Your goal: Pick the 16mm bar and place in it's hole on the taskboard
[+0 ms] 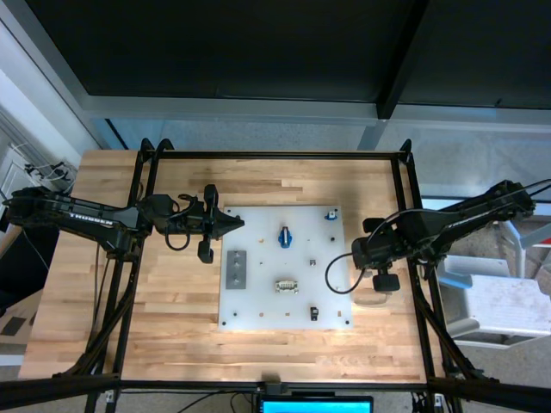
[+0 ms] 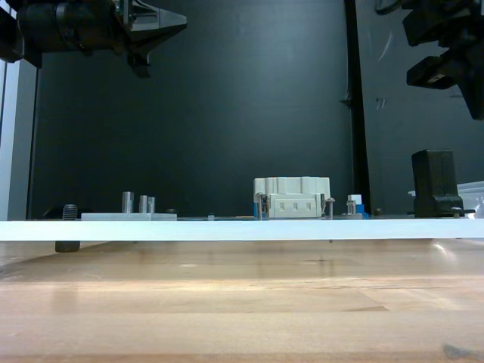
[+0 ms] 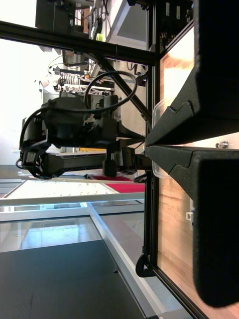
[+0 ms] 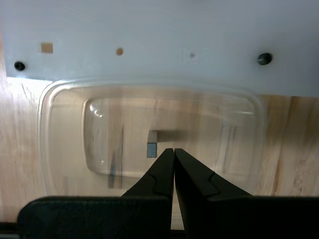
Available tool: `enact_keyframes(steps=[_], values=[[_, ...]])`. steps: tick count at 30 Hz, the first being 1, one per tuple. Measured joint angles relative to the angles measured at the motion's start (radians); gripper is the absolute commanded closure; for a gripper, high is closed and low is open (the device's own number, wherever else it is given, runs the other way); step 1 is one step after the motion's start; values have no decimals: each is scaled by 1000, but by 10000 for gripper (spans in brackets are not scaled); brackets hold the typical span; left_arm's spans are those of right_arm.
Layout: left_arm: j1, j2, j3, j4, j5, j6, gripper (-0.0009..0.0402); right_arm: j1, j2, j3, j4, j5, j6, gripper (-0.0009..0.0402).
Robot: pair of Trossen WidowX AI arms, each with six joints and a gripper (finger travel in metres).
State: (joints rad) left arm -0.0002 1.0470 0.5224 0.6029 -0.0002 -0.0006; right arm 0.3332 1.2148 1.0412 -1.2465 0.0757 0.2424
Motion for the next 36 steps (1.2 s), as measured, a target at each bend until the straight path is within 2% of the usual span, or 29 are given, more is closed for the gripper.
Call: enact_keyframes(steps=[3,6,17,21,25,36], values=[[0,0,0,0,0,0,393,14,28,-3,1,2,0,388],[0,0,0,0,0,0,393,17,44,-11,2,3,-2,367],[0,0,0,0,0,0,393,29,44,-83,58,2,-1,199],[0,0,0,0,0,0,393,38,44,-107,71,2,4,158],[0,0,0,0,0,0,393,49,44,-142,96,2,15,144],[0,0,0,0,0,0,393,76,44,-230,186,1,45,151]])
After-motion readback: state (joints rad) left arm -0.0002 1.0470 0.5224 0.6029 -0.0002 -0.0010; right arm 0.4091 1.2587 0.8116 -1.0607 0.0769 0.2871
